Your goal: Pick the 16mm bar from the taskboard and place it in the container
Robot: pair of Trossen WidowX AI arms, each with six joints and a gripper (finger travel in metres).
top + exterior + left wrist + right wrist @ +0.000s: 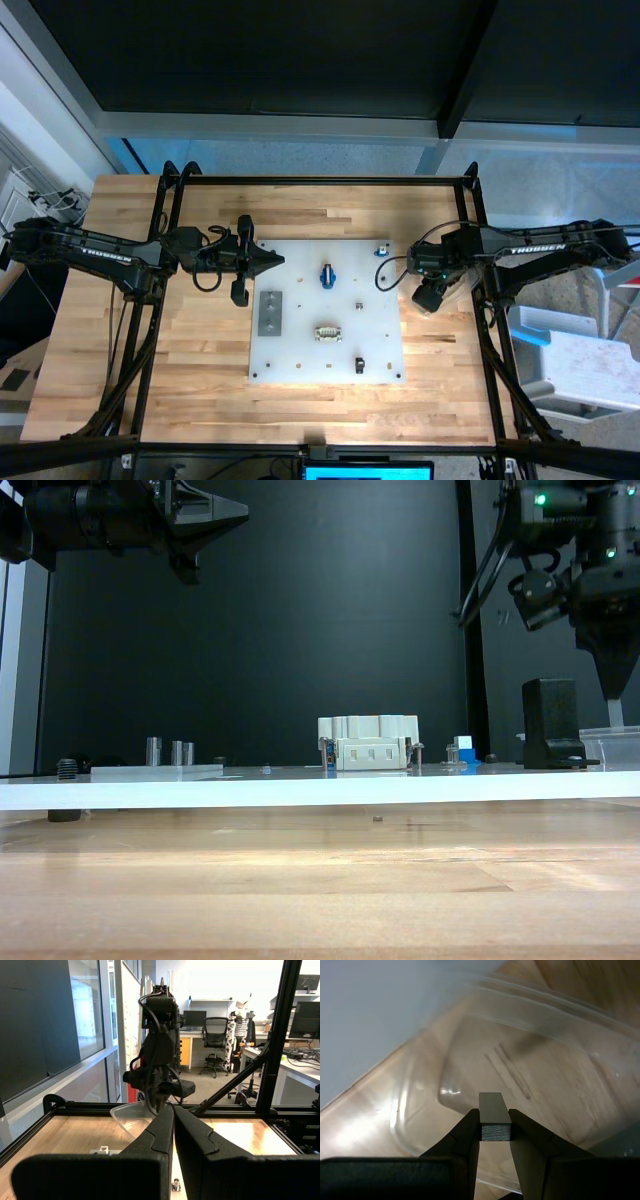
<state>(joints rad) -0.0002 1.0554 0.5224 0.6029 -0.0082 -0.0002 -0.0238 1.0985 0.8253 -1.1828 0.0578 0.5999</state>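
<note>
Tool on right arm (495,1127): jaws open only by the width of the part they hold, clamped on the 16mm bar (494,1105). Bar is grey and square-ended, gripped on both sides near its upper end. Its lower end points down into the container (410,1110). Contact btwn bar and container floor: cannot tell.

High view: right tool (428,297) hangs just off the taskboard (300,350), past its right edge and level w/ the far half. Low view: right tool (612,705) points straight down over the container (618,742), which sits on the bench (200,400) just right of the taskboard (300,785).

Left tool (173,1125): jaws closed, fingertips meeting, nothing held. It lies roughly level, well above the taskboard, its tip just over the far-left corner (275,260). Low view confirms its height (240,518). Left wrist view also shows the right arm standing over the container (127,1117).

On the taskboard: grey block (270,312) near left edge, blue knob (327,276) near centre, connector (327,332) toward near side, black piece (359,364) close to near edge.
</note>
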